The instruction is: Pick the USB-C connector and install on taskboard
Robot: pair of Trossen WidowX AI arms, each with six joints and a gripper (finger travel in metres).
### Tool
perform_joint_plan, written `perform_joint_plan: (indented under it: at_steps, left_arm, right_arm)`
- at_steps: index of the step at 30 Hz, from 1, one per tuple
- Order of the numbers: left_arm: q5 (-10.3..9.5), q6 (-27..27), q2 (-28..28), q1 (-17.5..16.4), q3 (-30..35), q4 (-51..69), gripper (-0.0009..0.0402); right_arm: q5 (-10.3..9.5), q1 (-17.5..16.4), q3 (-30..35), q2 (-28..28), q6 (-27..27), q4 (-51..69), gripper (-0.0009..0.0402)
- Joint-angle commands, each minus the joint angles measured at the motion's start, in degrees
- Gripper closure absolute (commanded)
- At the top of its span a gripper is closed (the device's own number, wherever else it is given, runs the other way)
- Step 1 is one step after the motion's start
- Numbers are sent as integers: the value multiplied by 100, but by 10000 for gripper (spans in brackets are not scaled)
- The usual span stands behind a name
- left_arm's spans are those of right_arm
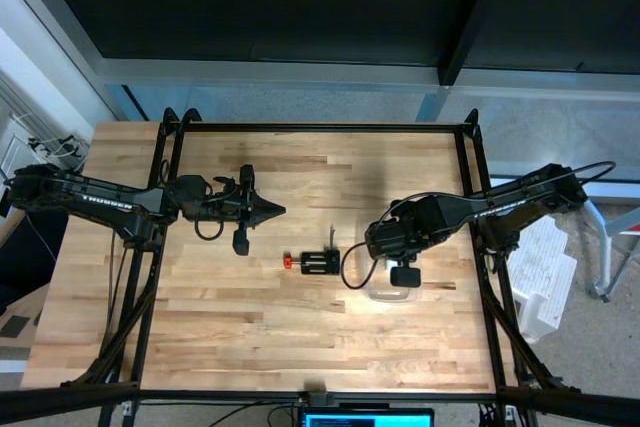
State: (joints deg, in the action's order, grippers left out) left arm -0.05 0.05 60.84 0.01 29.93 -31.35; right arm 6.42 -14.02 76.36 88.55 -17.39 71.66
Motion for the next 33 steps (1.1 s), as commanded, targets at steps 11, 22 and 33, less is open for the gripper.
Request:
perform_joint_plan:
  at_steps: [11,22,33]
  left_arm:
    - [2,-2,2,0,2,0,393]
    - [2,-2,2,0,2,0,393]
    - [2,-2,2,0,2,-2,393]
  right_arm:
    - [0,144,1165,1099,55,103,394]
    - [-42,214,2297,1976,280,330,393]
    - [2,337,3254,2719,372,525,393]
